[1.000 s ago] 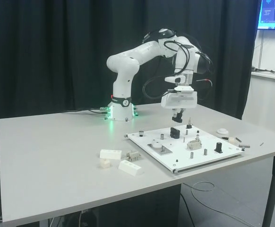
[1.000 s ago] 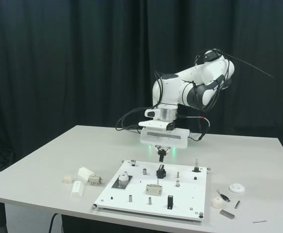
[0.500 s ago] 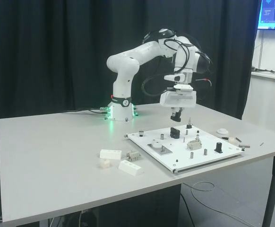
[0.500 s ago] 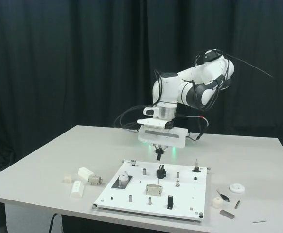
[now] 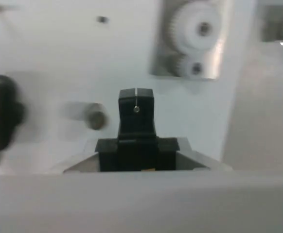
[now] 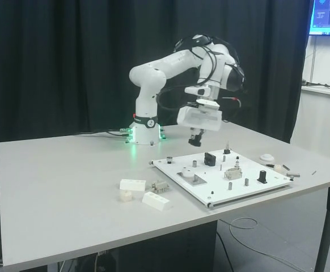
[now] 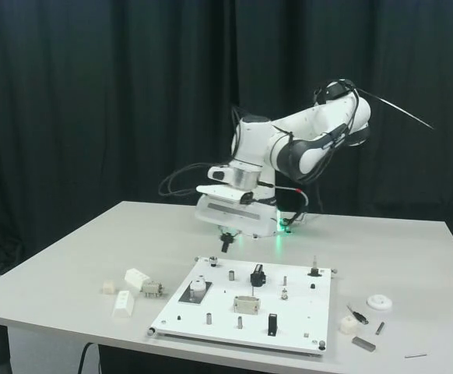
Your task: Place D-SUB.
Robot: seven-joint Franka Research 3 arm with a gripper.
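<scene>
The D-SUB connector (image 6: pixel 160 186) (image 7: pixel 152 289) is a small grey plug. It lies on the table beside the white blocks, apart from the white board (image 6: pixel 210 184) (image 7: pixel 289 319). My gripper (image 6: pixel 195 140) (image 7: pixel 225 244) (image 5: pixel 136 97) hangs in the air above the board's far corner, near the gear plate (image 5: pixel 196 41) (image 7: pixel 198 289). Its black fingers are shut with nothing between them. A grey rectangular socket (image 6: pixel 231 173) (image 7: pixel 246 304) stands in the middle of the board. The connector is well off to the side of the gripper and lower down.
Three white blocks (image 6: pixel 132 185) (image 7: pixel 123 303) lie around the connector. Pegs and black parts (image 6: pixel 210 159) (image 7: pixel 258 275) stand on the board. A white gear (image 7: pixel 379 301) and small loose parts lie on the table beyond the board's other side.
The arm has swung sideways from above the black part to the board's far corner near the gear plate, staying raised. The fingers stay shut and nothing on the table moved.
</scene>
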